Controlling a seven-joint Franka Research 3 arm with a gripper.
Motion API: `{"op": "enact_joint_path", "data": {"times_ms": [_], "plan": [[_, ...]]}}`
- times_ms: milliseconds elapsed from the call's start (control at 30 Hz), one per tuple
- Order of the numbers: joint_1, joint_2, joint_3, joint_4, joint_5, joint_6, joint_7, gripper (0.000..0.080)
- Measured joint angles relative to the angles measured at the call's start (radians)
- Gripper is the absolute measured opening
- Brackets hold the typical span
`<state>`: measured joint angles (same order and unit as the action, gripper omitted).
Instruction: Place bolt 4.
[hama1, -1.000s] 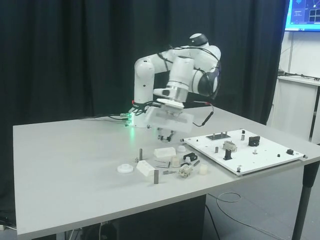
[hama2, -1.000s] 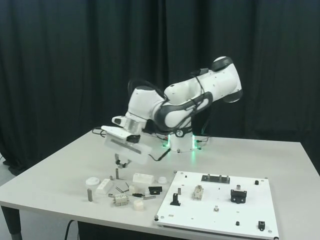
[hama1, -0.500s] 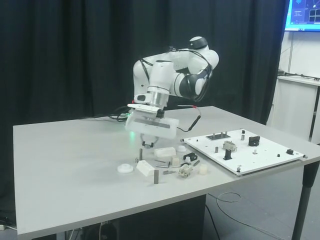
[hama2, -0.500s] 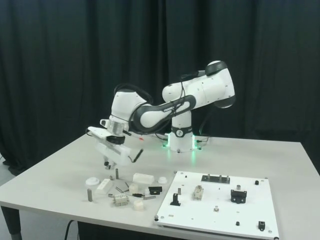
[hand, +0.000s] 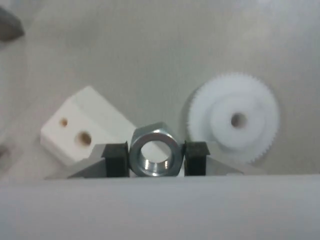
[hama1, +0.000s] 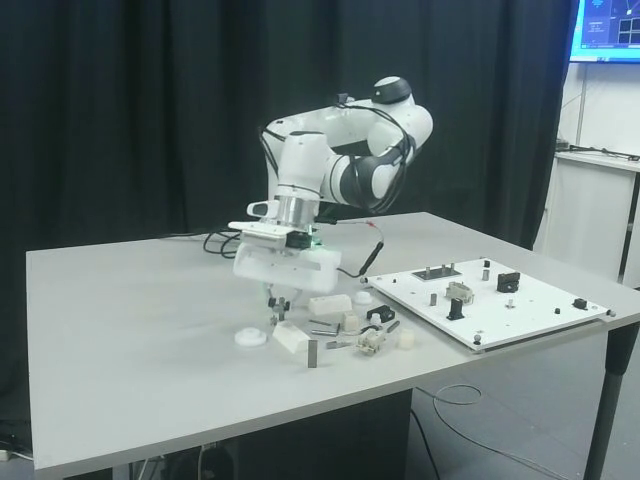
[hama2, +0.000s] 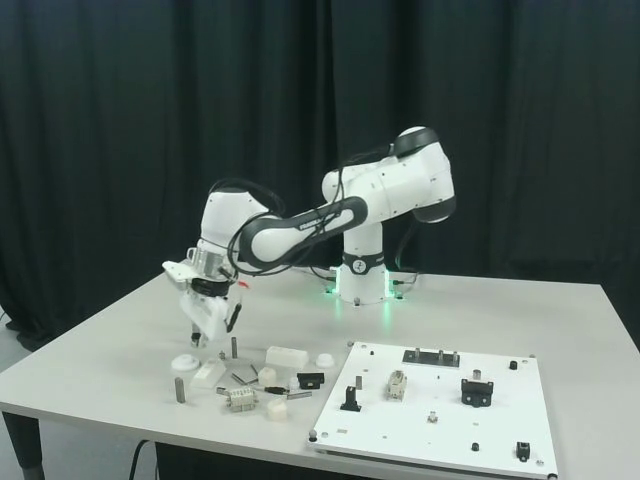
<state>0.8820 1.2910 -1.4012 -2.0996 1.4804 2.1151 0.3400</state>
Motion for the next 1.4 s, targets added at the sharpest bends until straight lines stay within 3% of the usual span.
{"op": "enact_joint_path", "data": {"times_ms": [433,733,1033,1400], "plan": [[-0.158,0.015,0.066,0.148,-0.002,-0.008,-0.051,0.0237],[-0.238,0.02,0.093,0.221,-0.016,-0.045,-0.111,0.0237],[-0.281,0.021,0.117,0.272,-0.041,-0.079,-0.141,0.0237],[-0.3,0.021,0.134,0.311,-0.057,-0.081,-0.15,0.0237]]}}
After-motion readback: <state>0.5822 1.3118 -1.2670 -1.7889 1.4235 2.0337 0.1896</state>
